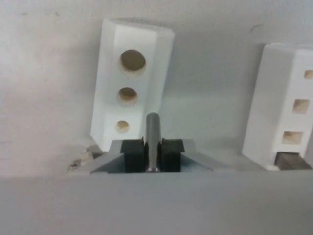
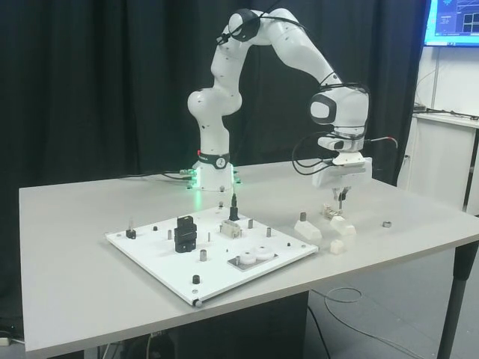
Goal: Insert round peg 2.
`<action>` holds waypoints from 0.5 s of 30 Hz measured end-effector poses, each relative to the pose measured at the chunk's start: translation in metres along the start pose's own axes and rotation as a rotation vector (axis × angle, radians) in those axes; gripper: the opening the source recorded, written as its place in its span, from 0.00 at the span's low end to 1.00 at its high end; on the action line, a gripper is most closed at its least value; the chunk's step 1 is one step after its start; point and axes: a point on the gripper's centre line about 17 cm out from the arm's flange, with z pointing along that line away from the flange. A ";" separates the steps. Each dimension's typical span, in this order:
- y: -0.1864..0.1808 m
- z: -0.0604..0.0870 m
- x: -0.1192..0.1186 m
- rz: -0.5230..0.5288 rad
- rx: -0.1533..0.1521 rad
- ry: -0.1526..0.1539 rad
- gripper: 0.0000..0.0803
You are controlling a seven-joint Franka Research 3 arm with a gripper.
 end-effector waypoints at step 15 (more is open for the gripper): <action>0.047 -0.023 0.020 -0.090 -0.063 -0.013 0.09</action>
